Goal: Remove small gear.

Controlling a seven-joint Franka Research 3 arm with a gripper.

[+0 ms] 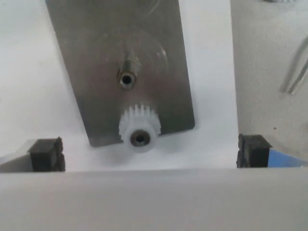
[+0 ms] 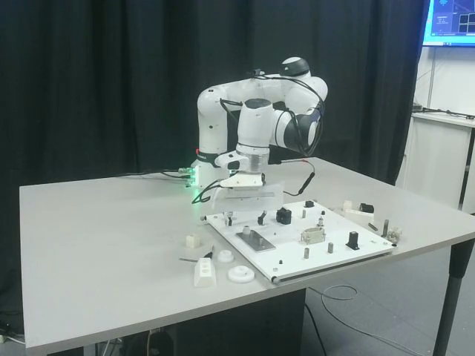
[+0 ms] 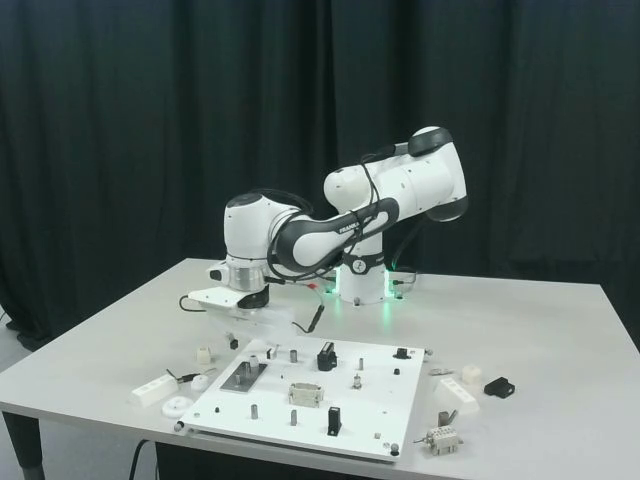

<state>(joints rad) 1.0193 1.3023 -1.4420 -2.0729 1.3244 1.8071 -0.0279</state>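
Hovering above the white board (image 2: 297,245), the claw (image 1: 149,153) is held wide open, nothing between its black fingertips (image 1: 46,154). In the first room view, going left to right: loose white parts (image 2: 205,273) are seen on the grey table (image 2: 96,237) just beside the board's near-left edge, then the grey metal plate (image 2: 254,239) on the board, then small black fixtures (image 2: 283,216) further right. In the wrist view the small gear (image 1: 139,127), white and toothed, is seated on a peg at one end of the metal plate, between the open fingertips but below them, untouched. A second bare peg (image 1: 126,78) is seen on the same plate, near the gear. The white arm (image 2: 274,126) is bent over the board's rear-left part.
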